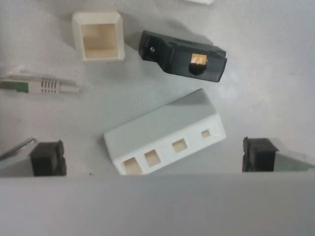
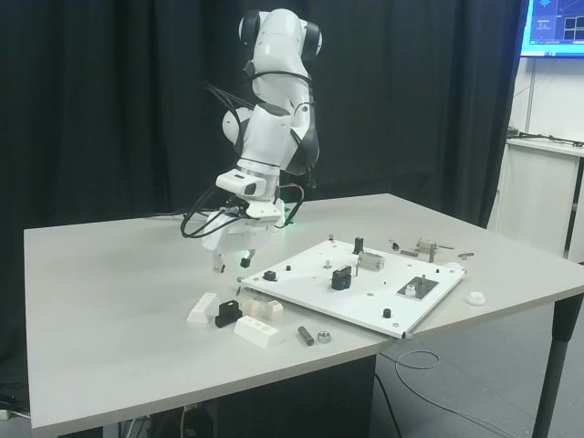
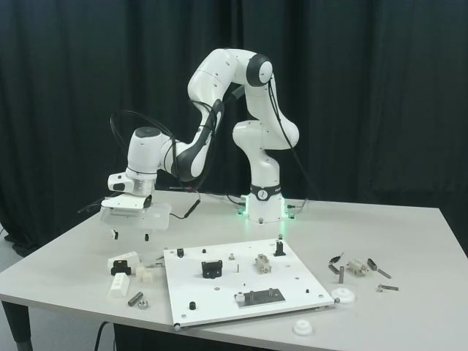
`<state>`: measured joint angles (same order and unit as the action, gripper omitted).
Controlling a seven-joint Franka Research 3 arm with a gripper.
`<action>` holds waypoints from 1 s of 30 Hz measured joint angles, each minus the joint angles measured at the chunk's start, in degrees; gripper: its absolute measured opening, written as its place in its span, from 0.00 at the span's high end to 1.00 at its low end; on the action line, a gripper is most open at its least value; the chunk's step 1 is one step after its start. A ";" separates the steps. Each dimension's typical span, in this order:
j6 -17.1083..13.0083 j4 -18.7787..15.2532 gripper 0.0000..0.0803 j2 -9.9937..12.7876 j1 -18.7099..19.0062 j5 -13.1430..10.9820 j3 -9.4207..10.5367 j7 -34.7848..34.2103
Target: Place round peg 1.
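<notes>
From the wrist camera I look straight down on the grey counter (image 1: 275, 59), with my two black fingers (image 1: 47, 158) standing wide apart and nothing between them; the gripper (image 1: 152, 157) hangs above a white block (image 1: 165, 132) that has four square holes along one side. Beyond it lie a black block (image 1: 183, 56) with a round hole in its face, an open white square box (image 1: 98, 35), and a white slotted plug (image 1: 42, 86) lying flat. I cannot pick out round peg 1 for certain in this view. In the first room view I see the white arm (image 2: 274, 82) bent down over the counter (image 2: 100, 283), and the gripper (image 2: 230, 265) is in the air above the loose parts near the counter's front edge, just beside the corner of the white board (image 2: 365, 306). Under it are the white block (image 2: 260, 331), the black block (image 2: 227, 315) and a flat white piece (image 2: 202, 307); a small dark cylinder (image 2: 305, 335) lies close to the front edge beside a metal nut (image 2: 324, 337). In the second room view the gripper (image 3: 130, 235) hovers clear of the same cluster, with the white block (image 3: 119, 287) and the dark cylinder (image 3: 135, 298) near the front edge, and the white board (image 3: 241, 281) beside them carrying its black fixtures. Whether that cylinder is round peg 1 I cannot tell.
</notes>
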<state>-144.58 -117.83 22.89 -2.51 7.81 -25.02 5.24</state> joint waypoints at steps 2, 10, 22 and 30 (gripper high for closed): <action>0.00 0.01 0.00 0.00 0.00 0.00 0.00 0.00; 0.11 0.33 0.00 -0.01 0.00 0.00 0.00 0.00; 0.94 0.97 0.00 -0.02 0.01 -0.04 0.17 0.00; 1.10 1.11 0.00 -0.02 0.01 -0.05 0.30 0.00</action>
<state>-143.48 -116.72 22.87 -2.50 7.76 -24.72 5.24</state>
